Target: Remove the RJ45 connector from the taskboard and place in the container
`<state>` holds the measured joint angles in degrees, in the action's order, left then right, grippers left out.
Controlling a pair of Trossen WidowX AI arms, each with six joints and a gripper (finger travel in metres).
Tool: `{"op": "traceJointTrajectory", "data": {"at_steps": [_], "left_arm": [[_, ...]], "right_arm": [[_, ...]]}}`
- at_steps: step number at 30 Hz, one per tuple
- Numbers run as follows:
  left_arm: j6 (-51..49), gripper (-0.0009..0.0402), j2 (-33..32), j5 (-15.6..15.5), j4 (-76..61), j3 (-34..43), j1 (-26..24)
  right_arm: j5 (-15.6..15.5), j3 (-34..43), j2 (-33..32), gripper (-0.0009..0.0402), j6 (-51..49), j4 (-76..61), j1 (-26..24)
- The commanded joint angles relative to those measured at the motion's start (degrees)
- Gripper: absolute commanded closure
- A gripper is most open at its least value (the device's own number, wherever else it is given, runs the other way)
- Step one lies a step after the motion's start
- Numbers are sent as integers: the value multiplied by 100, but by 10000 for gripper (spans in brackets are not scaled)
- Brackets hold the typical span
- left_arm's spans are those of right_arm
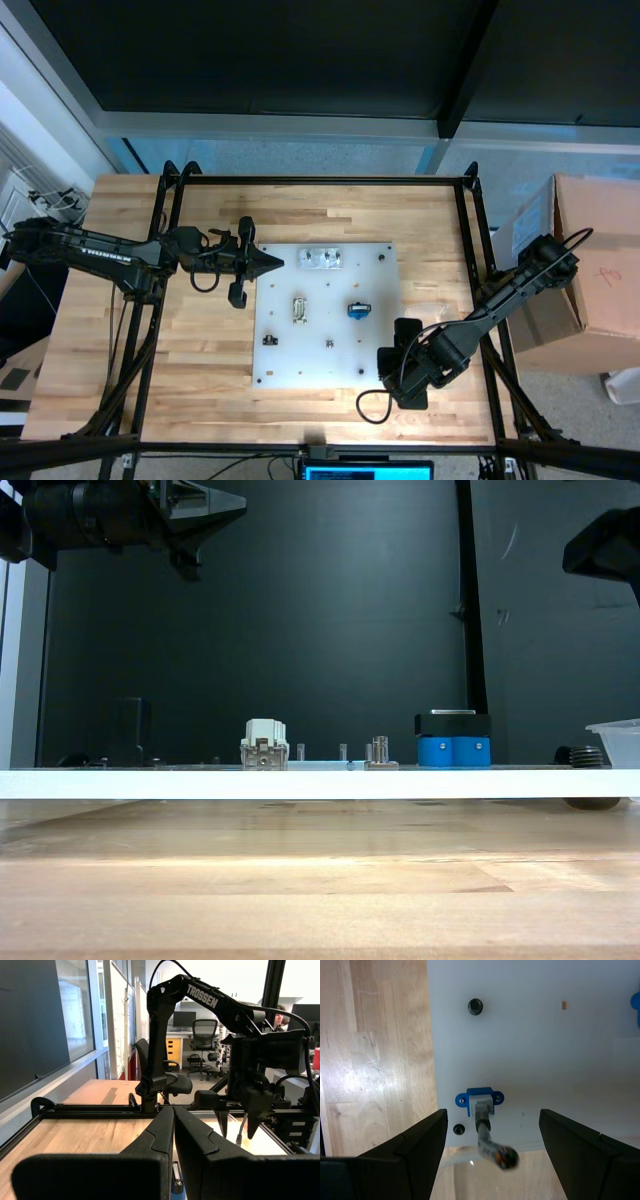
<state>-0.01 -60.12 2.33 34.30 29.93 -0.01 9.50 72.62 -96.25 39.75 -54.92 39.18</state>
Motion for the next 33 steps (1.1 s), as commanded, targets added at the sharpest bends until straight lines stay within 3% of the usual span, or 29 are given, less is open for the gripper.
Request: {"op": "traceJointTrajectory", "data": {"at_steps": [1,33], "left_arm": [[0,393,0,0,2,2,0],[0,393,0,0,2,2,2]], "right_arm": [[0,-114,2,138,-20,146,15],[-7,-546,2,173,-118,682,87]]}}
